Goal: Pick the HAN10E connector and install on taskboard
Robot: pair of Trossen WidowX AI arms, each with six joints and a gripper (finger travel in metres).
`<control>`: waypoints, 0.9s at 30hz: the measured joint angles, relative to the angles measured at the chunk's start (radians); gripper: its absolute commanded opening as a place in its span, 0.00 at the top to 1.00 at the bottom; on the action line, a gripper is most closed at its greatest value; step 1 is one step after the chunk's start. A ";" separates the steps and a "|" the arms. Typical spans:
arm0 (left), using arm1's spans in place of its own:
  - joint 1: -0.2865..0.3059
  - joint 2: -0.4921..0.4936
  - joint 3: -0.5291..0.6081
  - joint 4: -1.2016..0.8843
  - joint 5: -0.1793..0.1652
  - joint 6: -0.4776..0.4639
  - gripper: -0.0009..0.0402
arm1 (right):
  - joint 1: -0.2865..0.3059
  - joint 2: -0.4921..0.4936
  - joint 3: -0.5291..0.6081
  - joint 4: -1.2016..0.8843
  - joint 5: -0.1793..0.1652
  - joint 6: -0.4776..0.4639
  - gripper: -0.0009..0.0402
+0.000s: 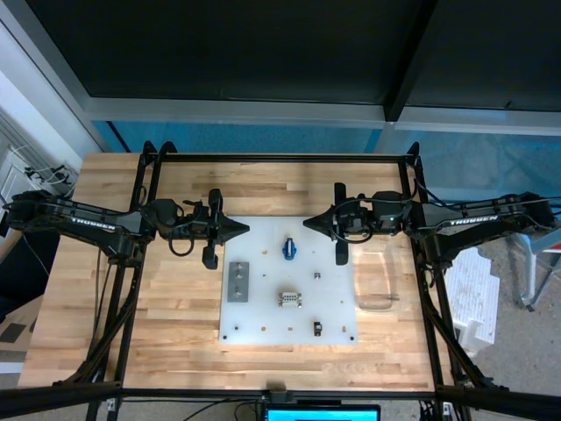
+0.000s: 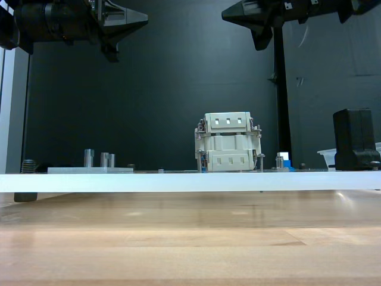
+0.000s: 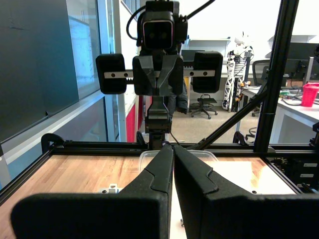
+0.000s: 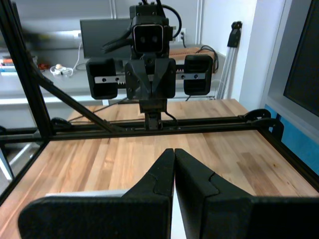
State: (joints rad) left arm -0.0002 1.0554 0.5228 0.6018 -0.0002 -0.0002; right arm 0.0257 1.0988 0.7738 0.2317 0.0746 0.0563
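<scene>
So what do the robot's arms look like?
Both are black, jointed arms with white TROSSEN lettering and looping black cables. The left arm ends in the left gripper and the right arm in the right gripper, both above the far edge of the large white square plate. Each gripper has two pointed black fingers, like a beak.

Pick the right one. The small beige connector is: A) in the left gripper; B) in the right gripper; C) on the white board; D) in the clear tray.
C: the connector stands on the white board, while the left gripper and right gripper hang shut and empty high over its far edge.
</scene>
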 measured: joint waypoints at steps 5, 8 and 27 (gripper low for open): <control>0.000 0.000 0.000 0.000 0.000 0.000 0.98 | -0.001 -0.008 -0.065 0.115 -0.027 0.031 0.98; 0.000 0.000 0.000 0.000 0.000 0.000 0.98 | 0.000 -0.014 -0.092 0.134 -0.029 0.038 0.98; 0.000 0.000 0.000 0.000 0.000 0.000 0.98 | -0.047 -0.052 -0.167 0.210 -0.060 0.035 0.98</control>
State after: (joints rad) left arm -0.0002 1.0554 0.5228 0.6018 -0.0002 -0.0002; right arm -0.0216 1.0466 0.6067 0.4419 0.0143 0.0914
